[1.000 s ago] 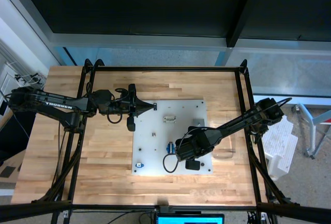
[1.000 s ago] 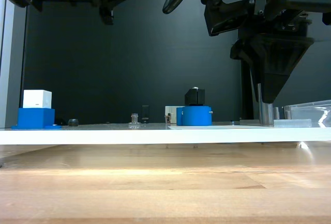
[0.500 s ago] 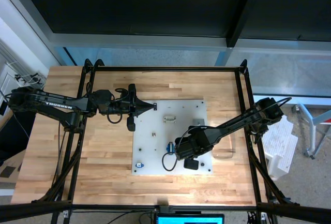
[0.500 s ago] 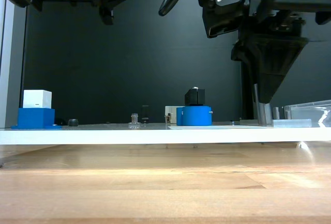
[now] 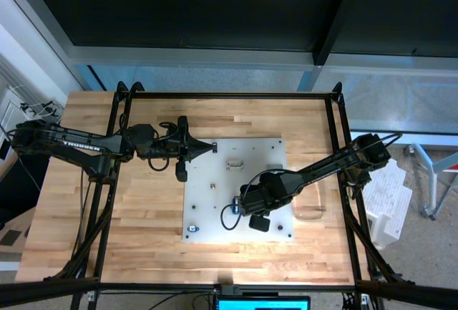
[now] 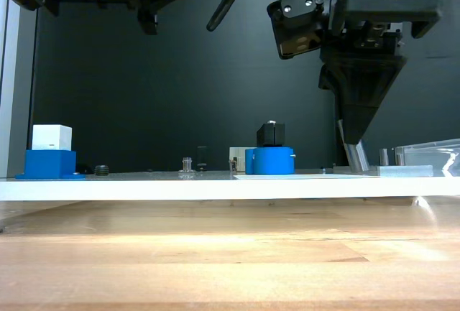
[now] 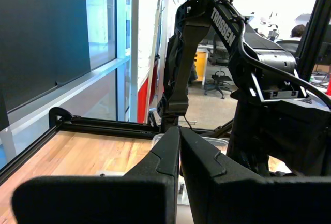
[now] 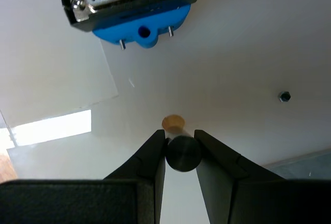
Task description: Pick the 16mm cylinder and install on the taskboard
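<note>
Shifted toward the blue connector (image 8: 139,25) since a second ago, the right gripper (image 8: 180,137) is now held near it, clamped on the cylinder (image 8: 182,153). The cylinder's long axis is seen leaning off vertical. The hole (image 8: 172,122) in the taskboard (image 8: 248,53) lies just connector-ward of it. The left gripper (image 7: 179,131), pinched closed and empty, is parked well apart from the connector.

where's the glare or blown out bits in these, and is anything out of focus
Right wrist view: the board glares white around the right gripper, shut on the peg, low over it. Left wrist view: a blown-out background leaves the left gripper, shut, high over the board's far left corner, dark. Low view: the near tabletop is soft, with a pale glare band.
</note>
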